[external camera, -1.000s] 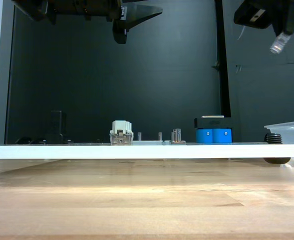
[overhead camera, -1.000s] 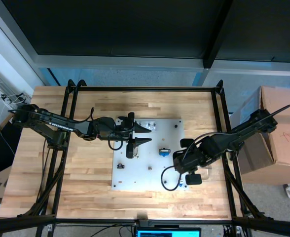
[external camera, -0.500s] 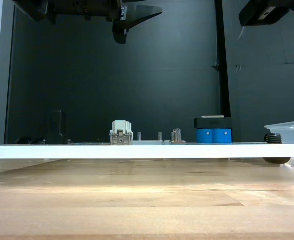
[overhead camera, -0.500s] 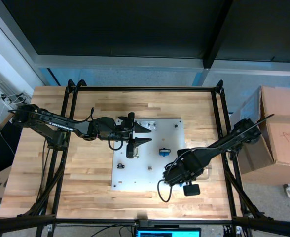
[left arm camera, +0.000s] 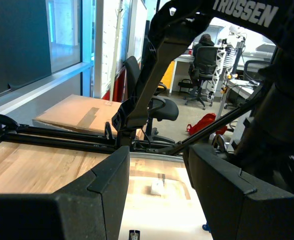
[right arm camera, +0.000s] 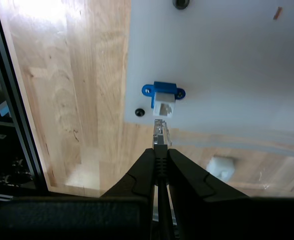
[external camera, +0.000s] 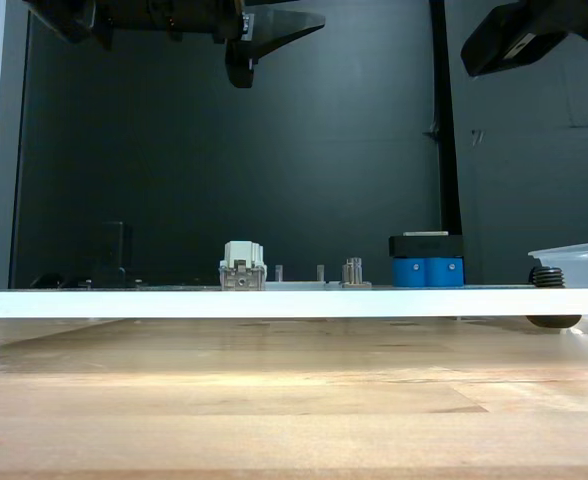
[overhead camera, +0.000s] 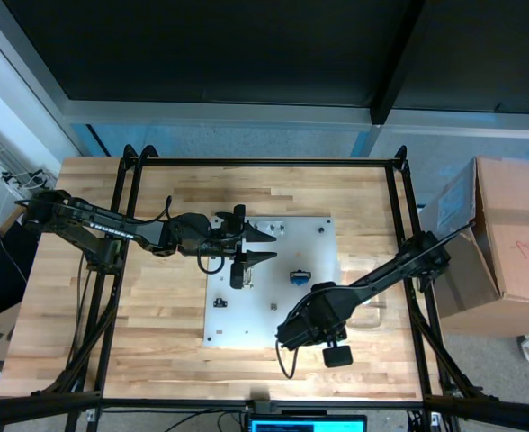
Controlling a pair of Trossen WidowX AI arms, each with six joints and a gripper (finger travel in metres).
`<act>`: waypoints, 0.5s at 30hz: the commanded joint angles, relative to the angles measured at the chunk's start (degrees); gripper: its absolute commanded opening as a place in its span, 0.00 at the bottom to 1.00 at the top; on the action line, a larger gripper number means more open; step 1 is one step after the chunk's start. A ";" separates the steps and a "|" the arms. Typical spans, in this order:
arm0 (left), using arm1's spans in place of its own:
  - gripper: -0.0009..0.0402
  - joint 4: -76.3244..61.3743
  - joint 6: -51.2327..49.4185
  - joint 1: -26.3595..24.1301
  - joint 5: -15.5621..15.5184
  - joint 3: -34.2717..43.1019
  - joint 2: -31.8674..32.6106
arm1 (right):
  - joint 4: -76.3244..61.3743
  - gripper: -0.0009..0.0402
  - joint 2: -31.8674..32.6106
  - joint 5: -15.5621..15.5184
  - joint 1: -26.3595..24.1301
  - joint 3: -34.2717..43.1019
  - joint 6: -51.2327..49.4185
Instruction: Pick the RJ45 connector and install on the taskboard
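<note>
So: right gripper (right arm camera: pixel 159 153) above the taskboard's (overhead camera: pixel 246 317) near edge, jaws pinching RJ45 connector (right arm camera: pixel 160 132), clear of the blue jack (right arm camera: pixel 163 96). Left gripper (overhead camera: pixel 266 248) over the far-left part of the board, jaws spread. "TROSSEN" lettering (left arm camera: pixel 242 11) on an arm link.

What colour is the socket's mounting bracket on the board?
The bracket is blue, clearest in the right wrist view.

Worktop (overhead camera: pixel 156 351): smooth wood planks, light sheen. Board (overhead camera: pixel 246 315): smooth matt white plastic. Socket (right arm camera: pixel 163 97): blue plastic housing. Connector (right arm camera: pixel 160 132): clear glossy plastic. Left pincer (overhead camera: pixel 272 247) and right pincer (right arm camera: pixel 157 150): matt black plastic.
</note>
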 commanded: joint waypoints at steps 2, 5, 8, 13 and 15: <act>0.41 -0.02 0.00 0.02 0.02 0.02 0.02 | -0.39 0.02 1.84 0.02 -0.07 1.29 -0.92; 0.41 0.02 0.00 0.00 0.02 0.02 0.02 | -0.50 0.02 2.51 0.04 -0.28 1.05 -1.40; 0.41 0.02 0.00 0.00 0.02 0.02 0.02 | -0.61 0.02 3.21 0.02 -0.46 1.05 -2.01; 0.41 0.02 0.00 0.00 0.02 0.02 0.02 | -0.81 0.02 4.11 0.07 -0.63 1.05 -2.95; 0.41 0.02 0.00 0.02 0.02 0.02 0.02 | -0.92 0.02 4.48 0.07 -0.79 1.05 -2.95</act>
